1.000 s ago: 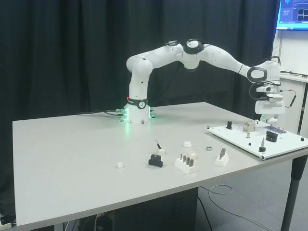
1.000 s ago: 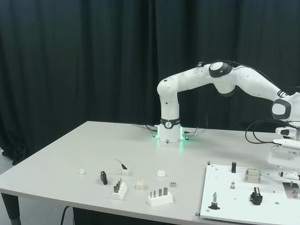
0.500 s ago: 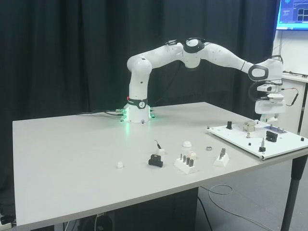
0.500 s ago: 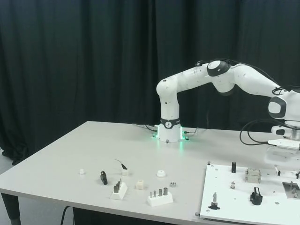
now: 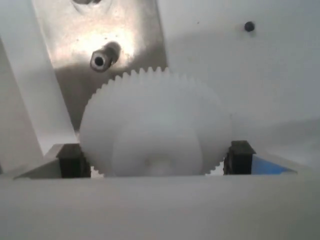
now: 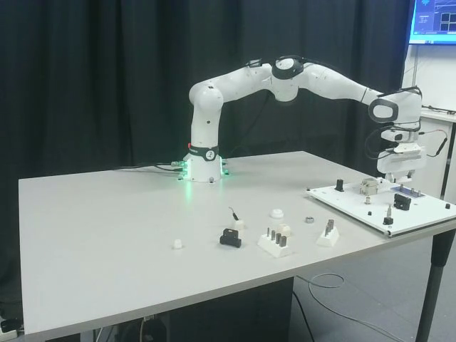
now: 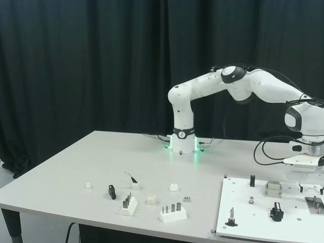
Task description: Insert large gear.
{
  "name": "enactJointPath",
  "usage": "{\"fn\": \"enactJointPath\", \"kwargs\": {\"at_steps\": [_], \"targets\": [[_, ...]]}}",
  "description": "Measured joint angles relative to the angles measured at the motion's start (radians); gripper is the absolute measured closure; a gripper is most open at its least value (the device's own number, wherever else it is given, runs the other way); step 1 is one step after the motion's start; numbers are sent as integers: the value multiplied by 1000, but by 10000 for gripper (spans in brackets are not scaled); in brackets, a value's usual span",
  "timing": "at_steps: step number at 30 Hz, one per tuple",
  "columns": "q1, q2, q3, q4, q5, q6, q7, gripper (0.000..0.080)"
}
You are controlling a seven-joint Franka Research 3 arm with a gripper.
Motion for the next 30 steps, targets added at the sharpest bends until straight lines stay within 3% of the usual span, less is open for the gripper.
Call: {"fn": "enactJointPath", "kwargs": {"at_steps": [14,30], "targets": [[-3,4,22,17,65,-14,28,214],[6,24,30,40,68,-29,95,214]]}}
